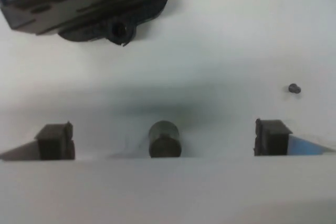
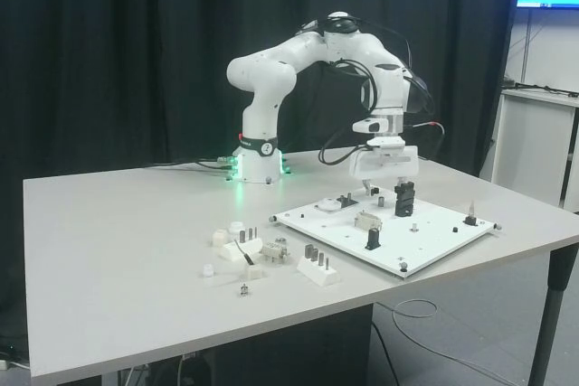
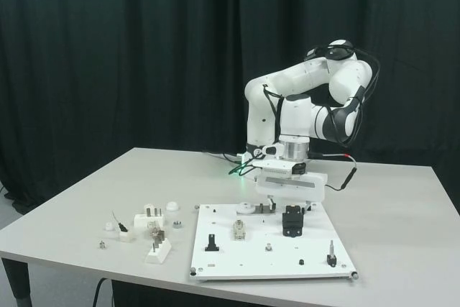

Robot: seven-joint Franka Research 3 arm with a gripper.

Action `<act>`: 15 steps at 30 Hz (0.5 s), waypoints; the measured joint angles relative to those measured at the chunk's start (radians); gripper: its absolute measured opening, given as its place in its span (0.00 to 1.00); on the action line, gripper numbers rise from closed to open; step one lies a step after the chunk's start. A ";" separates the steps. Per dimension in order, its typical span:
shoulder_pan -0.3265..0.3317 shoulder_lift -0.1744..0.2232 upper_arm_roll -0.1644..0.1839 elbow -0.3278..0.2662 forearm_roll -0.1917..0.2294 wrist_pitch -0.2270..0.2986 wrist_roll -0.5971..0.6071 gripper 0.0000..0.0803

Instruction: Pick medium gear.

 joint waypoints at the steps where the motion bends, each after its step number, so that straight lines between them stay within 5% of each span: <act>1: 0.000 0.000 0.000 0.000 0.000 0.001 0.001 0.89; 4: -0.001 0.000 -0.002 0.002 0.000 0.005 0.005 0.89; 5: -0.001 0.000 -0.002 0.002 0.000 0.007 0.006 0.97; 15: -0.002 0.000 -0.017 0.003 -0.002 0.010 0.006 0.99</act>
